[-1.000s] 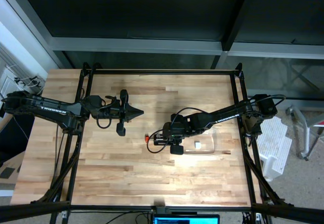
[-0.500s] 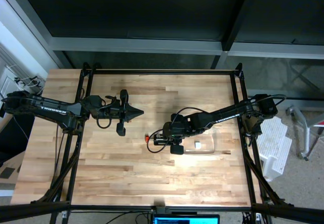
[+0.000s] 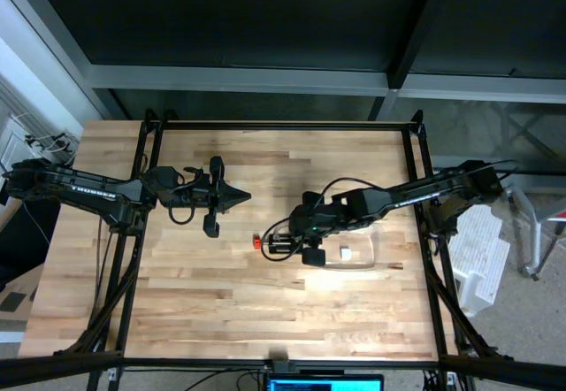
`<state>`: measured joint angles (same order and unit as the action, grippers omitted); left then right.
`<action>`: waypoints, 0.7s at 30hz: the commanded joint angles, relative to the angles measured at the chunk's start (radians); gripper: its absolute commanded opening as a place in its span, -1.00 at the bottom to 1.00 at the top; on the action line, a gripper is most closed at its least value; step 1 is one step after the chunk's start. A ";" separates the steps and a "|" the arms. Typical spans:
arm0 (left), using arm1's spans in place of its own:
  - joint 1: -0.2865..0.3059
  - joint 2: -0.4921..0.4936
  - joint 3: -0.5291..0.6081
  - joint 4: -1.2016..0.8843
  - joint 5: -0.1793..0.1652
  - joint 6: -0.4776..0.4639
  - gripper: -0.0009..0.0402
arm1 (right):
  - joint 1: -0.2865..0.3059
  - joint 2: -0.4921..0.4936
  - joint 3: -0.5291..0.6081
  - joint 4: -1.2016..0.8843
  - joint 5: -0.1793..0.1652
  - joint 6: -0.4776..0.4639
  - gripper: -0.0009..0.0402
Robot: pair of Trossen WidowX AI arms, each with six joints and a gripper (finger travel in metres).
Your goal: Remove the RCA connector from the receptacle and place in the container
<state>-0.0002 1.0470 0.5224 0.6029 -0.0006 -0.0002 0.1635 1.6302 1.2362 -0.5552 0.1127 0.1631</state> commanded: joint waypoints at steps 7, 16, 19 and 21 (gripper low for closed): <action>0.000 0.000 0.000 0.000 0.000 0.000 -0.96 | 0.000 -0.068 0.000 -0.018 0.001 0.000 -0.93; 0.000 0.000 0.000 0.000 0.000 0.000 -0.96 | 0.013 -0.072 -0.024 -0.055 0.000 0.014 -0.93; 0.000 0.000 0.000 0.000 0.000 0.000 -0.96 | 0.025 -0.073 -0.038 -0.090 0.000 0.018 -0.93; 0.000 0.000 0.000 0.000 0.000 0.000 -0.96 | 0.035 -0.077 -0.049 -0.101 0.000 0.026 -0.93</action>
